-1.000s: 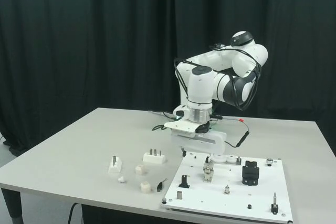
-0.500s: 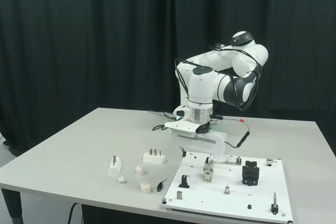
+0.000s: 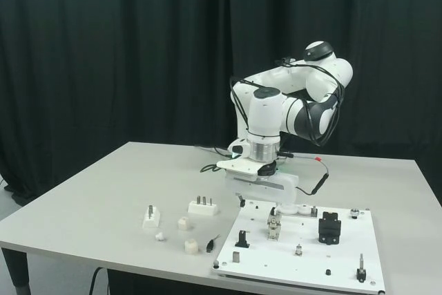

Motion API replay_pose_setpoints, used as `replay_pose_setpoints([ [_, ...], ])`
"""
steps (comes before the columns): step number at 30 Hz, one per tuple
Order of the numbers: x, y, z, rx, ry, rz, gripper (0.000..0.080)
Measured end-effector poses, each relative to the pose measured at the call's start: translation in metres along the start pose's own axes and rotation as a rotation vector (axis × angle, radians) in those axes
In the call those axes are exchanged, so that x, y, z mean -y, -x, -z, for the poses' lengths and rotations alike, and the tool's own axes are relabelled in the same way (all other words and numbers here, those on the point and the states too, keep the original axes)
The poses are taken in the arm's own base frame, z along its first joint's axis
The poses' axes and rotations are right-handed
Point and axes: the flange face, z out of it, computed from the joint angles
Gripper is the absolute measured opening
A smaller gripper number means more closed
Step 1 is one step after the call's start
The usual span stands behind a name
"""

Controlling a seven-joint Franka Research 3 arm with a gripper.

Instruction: Insert waterproof.

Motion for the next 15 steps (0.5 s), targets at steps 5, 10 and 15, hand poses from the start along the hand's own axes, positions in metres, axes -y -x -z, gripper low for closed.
replay_pose_setpoints([
  [5, 0.0001, 0.0001, 0.0000, -0.001, 0.000, 0.000, 0.0800],
  [10, 0.0004, 0.0004, 0.0000, -0.002, -0.001, 0.001, 0.0800],
  [15, 0.0007, 0.0007, -0.0001, -0.004, -0.002, 0.002, 0.0800],
])
